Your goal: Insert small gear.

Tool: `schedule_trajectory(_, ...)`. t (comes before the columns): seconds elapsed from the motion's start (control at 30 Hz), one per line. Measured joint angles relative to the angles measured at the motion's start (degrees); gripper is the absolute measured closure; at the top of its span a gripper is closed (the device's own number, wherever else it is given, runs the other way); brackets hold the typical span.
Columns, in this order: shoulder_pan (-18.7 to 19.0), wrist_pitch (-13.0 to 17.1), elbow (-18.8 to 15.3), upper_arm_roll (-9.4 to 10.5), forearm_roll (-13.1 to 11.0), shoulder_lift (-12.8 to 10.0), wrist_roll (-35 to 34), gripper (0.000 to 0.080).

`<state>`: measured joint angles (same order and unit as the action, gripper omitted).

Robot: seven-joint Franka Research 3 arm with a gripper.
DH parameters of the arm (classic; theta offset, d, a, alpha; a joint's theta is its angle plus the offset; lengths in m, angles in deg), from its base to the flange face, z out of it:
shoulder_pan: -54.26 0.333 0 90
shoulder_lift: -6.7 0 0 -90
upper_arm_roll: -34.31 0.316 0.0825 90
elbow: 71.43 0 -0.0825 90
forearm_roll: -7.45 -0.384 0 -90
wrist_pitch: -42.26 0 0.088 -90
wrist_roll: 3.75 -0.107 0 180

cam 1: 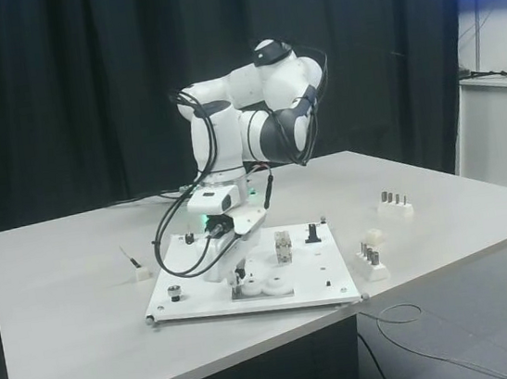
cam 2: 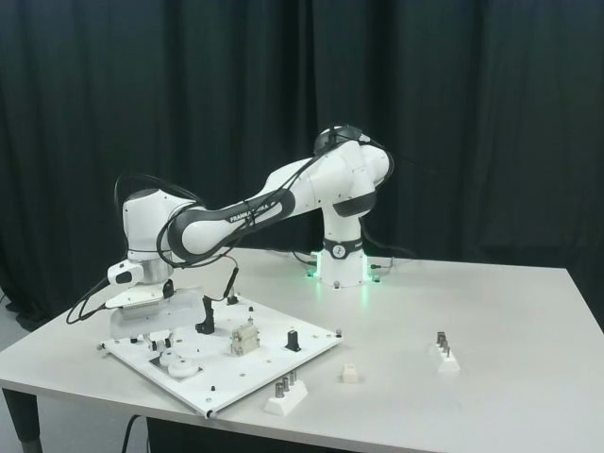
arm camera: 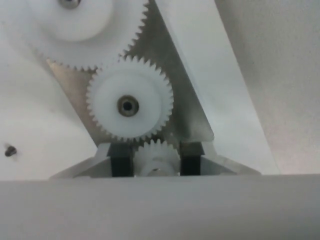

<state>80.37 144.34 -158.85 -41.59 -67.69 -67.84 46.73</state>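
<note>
- Black curtains back our grey table (cam 1: pixel 77 269); the white board (cam 1: pixel 326 278) sits near its front edge.
- Our gripper (arm camera: pixel 155 159) pinches the small gear (arm camera: pixel 156 155), meshed against the middle gear (arm camera: pixel 129 100).

The grey surface (cam 1: pixel 81 296) stands before a black curtain (cam 1: pixel 63 93). The white arm's base (cam 2: pixel 342 269) is bolted on it toward the back, with a green glow at its foot. A white square board (cam 1: pixel 312 275) lies flat near the front edge in the first room view, tilted a little against the surface's edges. Beside the board lie several small white blocks: one holding upright grey pins (cam 1: pixel 371 263) just beside the board's corner, another pin block (cam 1: pixel 394 205) farther off, and a plain small block (cam 1: pixel 375 238) between them. On the board's other side a small white block with a thin black pin (cam 1: pixel 138 270) sits apart.
</note>
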Motion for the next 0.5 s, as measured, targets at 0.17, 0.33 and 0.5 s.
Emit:
schedule_trajectory(0.17,0.0,0.0,0.0,-0.01,0.1,0.0,0.4,0.0607)
schedule_trajectory(0.33,0.0,0.0,-0.2,-0.01,-0.1,0.1,0.4,0.0607)
schedule_trajectory(0.5,0.0,0.0,-0.6,-0.01,-0.9,0.2,0.4,0.0607)
